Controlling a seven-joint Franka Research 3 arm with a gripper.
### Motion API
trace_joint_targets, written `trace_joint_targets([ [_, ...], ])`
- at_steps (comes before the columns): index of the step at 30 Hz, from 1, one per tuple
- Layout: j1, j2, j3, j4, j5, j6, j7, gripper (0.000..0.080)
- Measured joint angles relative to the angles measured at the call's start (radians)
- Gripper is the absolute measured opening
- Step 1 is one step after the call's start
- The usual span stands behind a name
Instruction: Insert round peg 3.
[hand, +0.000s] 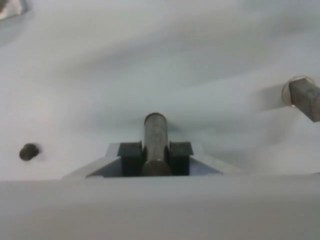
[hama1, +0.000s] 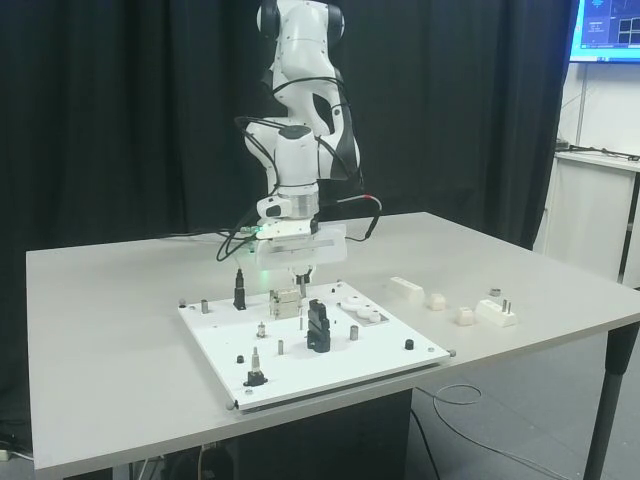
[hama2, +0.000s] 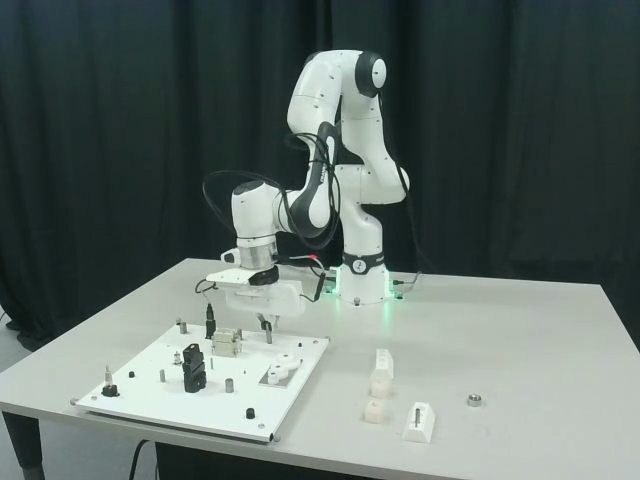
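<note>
A white Franka arm hangs over the white board (hama1: 400, 362) on a grey table (hama1: 100, 330), its gripper (hand: 156, 159) clamped on round peg 3 (hand: 155, 137), a grey cylinder held upright between two black fingers (hand: 131, 156). In the room views the peg (hama2: 268, 331) hangs just above the board's rear part, beside a small grey block (hama2: 226, 342) and behind a black fixture (hama2: 192, 372). By the look of it, the peg is picked up and carried over the board, but not yet seated; finding its hole and pushing down remain. The wrist view shows a small black stud (hand: 29, 151) on the board to one side of the peg and a grey post (hand: 304, 98) to the other. The target hole itself cannot be made out: the peg's tip covers whatever lies beneath, and whether it touches the board is hard to tell.
</note>
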Motion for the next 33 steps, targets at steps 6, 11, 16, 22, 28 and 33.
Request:
trace_joint_targets([
  [6, 0.0, 0.0, 0.0, -0.001, 0.008, 0.0, -0.017, 0.011],
  [11, 0.0, 0.001, -0.001, -0.001, 0.023, 0.001, -0.048, 0.011],
  [16, 0.0, 0.006, -0.003, -0.002, 0.033, 0.005, -0.09, 0.011],
  [22, 0.001, 0.011, -0.003, -0.003, 0.063, 0.015, -0.144, 0.011],
  [28, 0.001, 0.011, -0.005, -0.004, 0.072, 0.019, -0.202, 0.011],
  [33, 0.001, 0.01, -0.005, -0.004, 0.073, 0.022, -0.255, 0.0197],
])
